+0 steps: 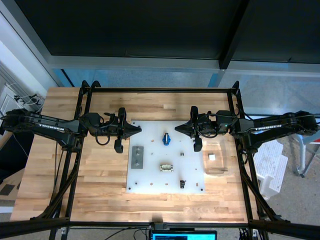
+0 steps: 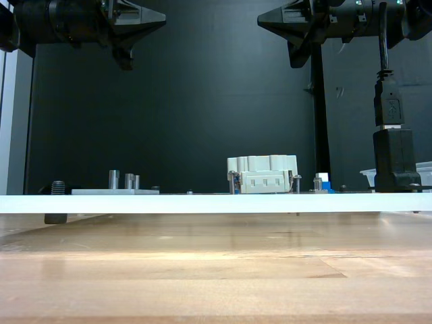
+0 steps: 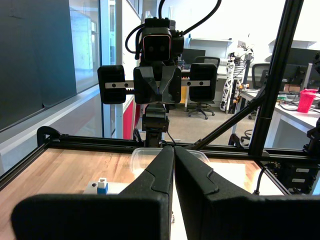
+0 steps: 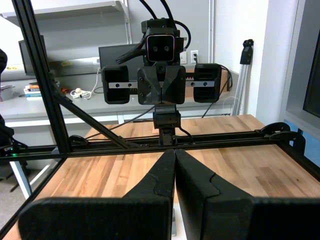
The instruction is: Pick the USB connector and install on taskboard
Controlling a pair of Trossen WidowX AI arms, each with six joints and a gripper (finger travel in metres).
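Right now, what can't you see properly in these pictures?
High view: USB connector too small to tell if it's fully seated on the taskboard.
Low view: clear tray cut off by the edge.
Left wrist view: shut left pincer, over the taskboard's far-left corner, hides the board beneath it.
Right wrist view: shut right pincer, over its far side, does likewise.

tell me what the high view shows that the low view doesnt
Only high: the small white cube in the clear plastic tray. Only low: the dark USB plug standing upright in the black socket, cable rising. Both: the flat white plate, beige connector, grey block, and the shut left claw and right claw hovering above the plate's far side.
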